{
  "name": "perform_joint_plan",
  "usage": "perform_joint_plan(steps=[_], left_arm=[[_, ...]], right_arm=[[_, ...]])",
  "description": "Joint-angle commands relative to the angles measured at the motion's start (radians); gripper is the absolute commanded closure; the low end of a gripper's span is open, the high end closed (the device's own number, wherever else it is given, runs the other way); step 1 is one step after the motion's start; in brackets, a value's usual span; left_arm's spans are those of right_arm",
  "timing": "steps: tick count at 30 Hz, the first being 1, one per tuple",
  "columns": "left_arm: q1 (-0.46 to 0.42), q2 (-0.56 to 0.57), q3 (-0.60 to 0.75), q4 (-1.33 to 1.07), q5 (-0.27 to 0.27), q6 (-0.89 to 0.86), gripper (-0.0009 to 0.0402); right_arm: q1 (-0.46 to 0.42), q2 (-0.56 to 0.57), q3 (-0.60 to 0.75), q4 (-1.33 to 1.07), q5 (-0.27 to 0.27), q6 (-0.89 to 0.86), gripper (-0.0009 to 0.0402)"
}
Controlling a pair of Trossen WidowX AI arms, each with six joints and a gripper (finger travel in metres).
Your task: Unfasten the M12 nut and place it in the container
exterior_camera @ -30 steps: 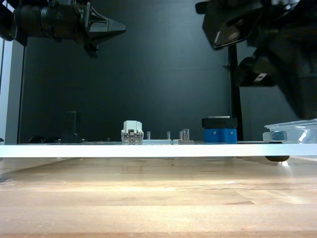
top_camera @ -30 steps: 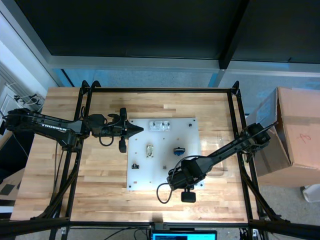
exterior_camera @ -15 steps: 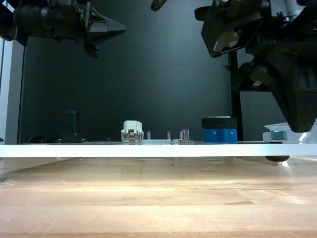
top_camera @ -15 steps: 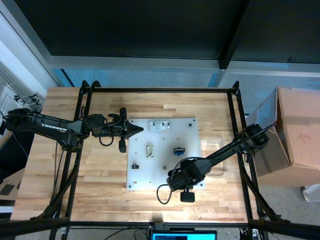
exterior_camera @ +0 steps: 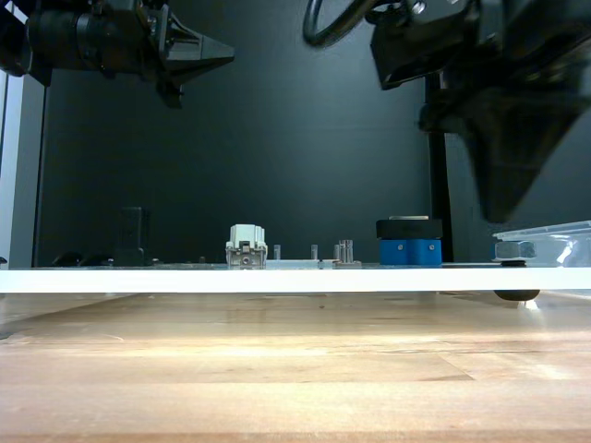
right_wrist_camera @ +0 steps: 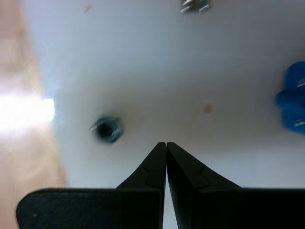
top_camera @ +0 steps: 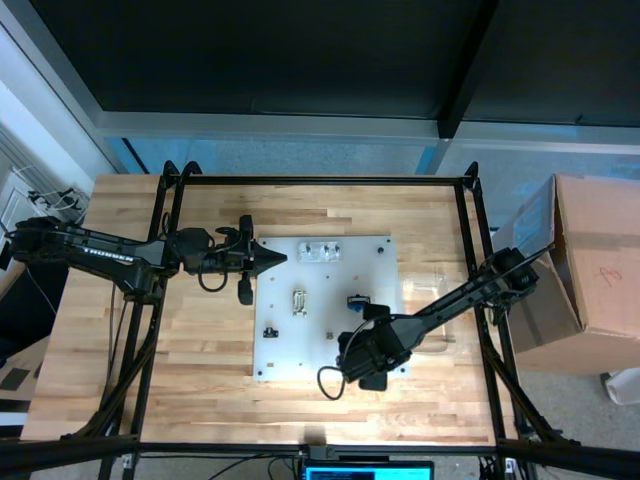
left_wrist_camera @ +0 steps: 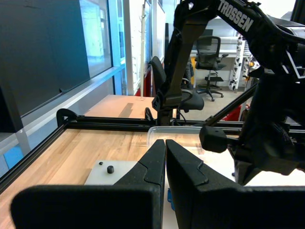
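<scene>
Small silver hex nut (right_wrist_camera: 106, 129), seated on its black stud near the smooth white board's (right_wrist_camera: 143, 67) near right edge, not in the clear plastic container (exterior_camera: 552, 230) behind. Unfastening and placing seemingly both left to do. Right gripper (right_wrist_camera: 166, 143) poised over the board just beside the nut, slim black jaws together, empty. Left gripper (left_wrist_camera: 165, 141) aloft at the board's far left edge, above the wooden worktop (top_camera: 200, 340), jaws likewise together.

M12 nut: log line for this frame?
nut: on its stud | right gripper: shut, empty, above board beside nut | left gripper: shut, raised at board's left edge
</scene>
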Motion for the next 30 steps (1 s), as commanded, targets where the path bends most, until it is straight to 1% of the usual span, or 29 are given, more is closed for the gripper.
perform_joint_plan(steps=[1, 4, 5, 6, 8, 16, 18, 20, 26, 27, 28, 30], left_arm=[[0.000, 0.000, 0.000, 0.000, 0.000, 0.000, 0.0393], [0.000, 0.000, 0.000, -0.002, 0.000, 0.000, 0.0393], [0.000, 0.000, 0.000, 0.001, 0.000, 0.000, 0.0393], [0.000, 0.000, 0.000, 0.001, 0.000, 0.000, 0.0393], [0.000, 0.000, 0.000, 0.000, 0.000, 0.000, 0.0393], [0.000, 0.000, 0.000, 0.000, 0.000, 0.000, 0.0393], [0.000, 0.000, 0.000, 0.000, 0.000, 0.000, 0.0393], [0.000, 0.000, 0.000, 0.000, 0.000, 0.000, 0.0393], [0.000, 0.000, 0.000, 0.000, 0.000, 0.000, 0.0393], [0.000, 0.000, 0.000, 0.000, 0.000, 0.000, 0.0393], [0.000, 0.000, 0.000, 0.000, 0.000, 0.000, 0.0393], [0.000, 0.000, 0.000, 0.000, 0.000, 0.000, 0.0393]], right_arm=[[-0.002, -0.003, 0.012, 0.011, -0.111, 0.003, 0.0393], [-0.002, -0.005, 0.013, 0.026, -0.238, 0.003, 0.0393], [-0.002, -0.005, 0.013, 0.028, -0.272, 0.002, 0.0393], [-0.002, -0.005, 0.012, 0.032, -0.291, 0.002, 0.0393], [-0.002, -0.002, 0.005, 0.049, -0.282, 0.002, 0.0393], [-0.002, 0.041, -0.013, 0.127, -0.282, -0.003, 0.0393], [-0.003, 0.041, -0.019, 0.134, -0.277, -0.003, 0.0393], [-0.003, 0.041, -0.027, 0.141, -0.261, -0.002, 0.0393], [-0.003, 0.040, -0.030, 0.144, -0.253, -0.007, 0.0394], [-0.003, 0.040, -0.030, 0.142, -0.237, -0.010, 0.0394], [-0.003, 0.040, -0.030, 0.135, -0.204, -0.009, 0.0393], [-0.003, 0.038, -0.022, 0.089, -0.098, 0.008, 0.0394]])
